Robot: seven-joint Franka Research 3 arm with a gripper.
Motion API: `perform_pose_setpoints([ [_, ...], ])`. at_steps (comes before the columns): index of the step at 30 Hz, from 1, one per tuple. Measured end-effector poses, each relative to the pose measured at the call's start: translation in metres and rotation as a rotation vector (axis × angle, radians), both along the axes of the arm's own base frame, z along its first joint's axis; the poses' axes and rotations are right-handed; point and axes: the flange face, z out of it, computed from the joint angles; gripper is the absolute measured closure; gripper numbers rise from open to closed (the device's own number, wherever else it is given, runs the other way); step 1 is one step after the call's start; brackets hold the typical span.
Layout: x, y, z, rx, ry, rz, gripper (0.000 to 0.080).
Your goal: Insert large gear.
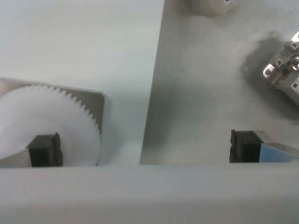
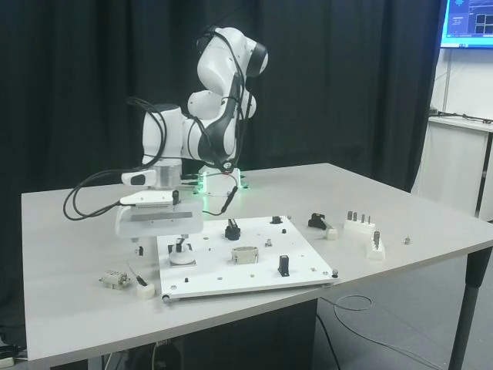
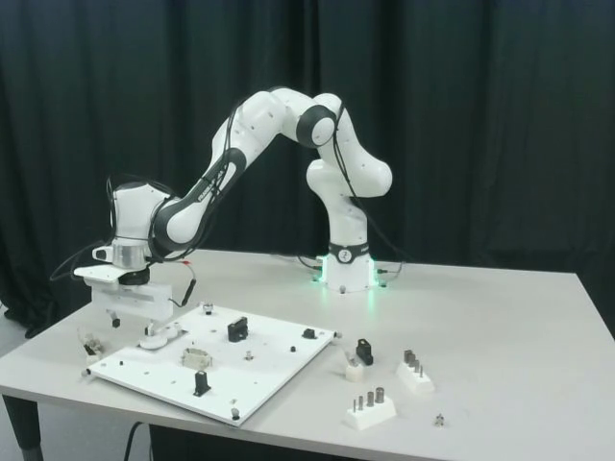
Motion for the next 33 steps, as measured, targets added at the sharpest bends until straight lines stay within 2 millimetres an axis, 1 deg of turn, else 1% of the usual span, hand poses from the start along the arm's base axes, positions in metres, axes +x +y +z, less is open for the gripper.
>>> perform_pose_setpoints([
  [16,0.0014,0.0009,-0.0016,0.022,-0.023,-0.026,0.0003],
  [33,-0.0062,-0.0055,-0.0035,0.066,-0.003,-0.057,0.0003],
])
